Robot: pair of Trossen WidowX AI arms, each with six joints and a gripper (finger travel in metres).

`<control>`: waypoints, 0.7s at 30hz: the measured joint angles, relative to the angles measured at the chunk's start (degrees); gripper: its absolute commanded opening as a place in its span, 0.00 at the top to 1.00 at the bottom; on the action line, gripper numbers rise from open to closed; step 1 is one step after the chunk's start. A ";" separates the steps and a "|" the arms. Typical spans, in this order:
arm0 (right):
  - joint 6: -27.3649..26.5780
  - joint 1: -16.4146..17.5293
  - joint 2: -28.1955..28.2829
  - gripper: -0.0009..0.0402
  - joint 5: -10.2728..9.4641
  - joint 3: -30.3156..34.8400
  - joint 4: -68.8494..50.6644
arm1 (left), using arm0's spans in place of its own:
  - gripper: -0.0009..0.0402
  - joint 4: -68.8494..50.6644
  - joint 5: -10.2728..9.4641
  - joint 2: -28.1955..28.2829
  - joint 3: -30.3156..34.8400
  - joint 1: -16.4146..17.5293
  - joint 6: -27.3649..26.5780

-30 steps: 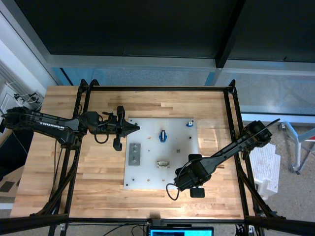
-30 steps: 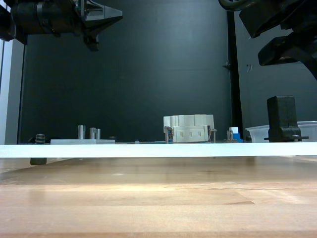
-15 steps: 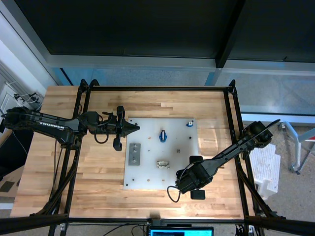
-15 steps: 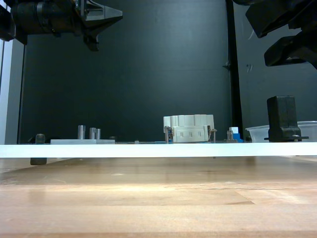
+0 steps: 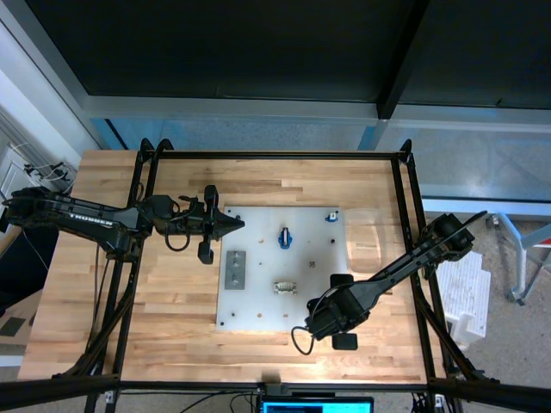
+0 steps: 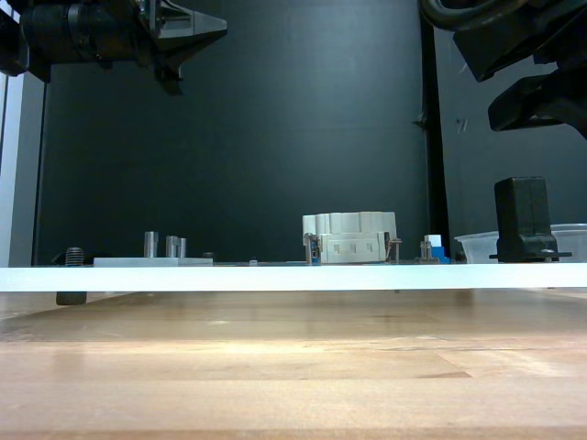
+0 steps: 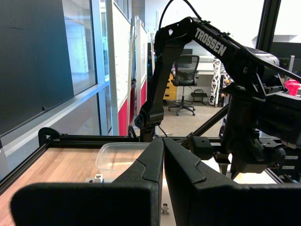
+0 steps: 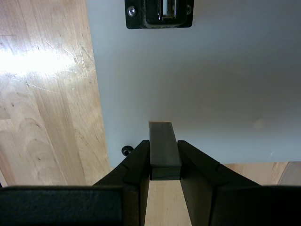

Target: Pick the 16mm bar and install on taskboard

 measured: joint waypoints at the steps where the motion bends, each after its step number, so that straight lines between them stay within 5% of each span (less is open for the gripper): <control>1: 0.00 0.00 0.00 0.95 0.00 0.00 0.00 | 0.98 0.00 0.00 0.00 -0.02 0.00 -0.02; 21: -0.26 -0.09 0.02 0.95 0.09 0.00 0.61 | 0.98 -0.02 0.00 0.00 0.00 0.00 0.00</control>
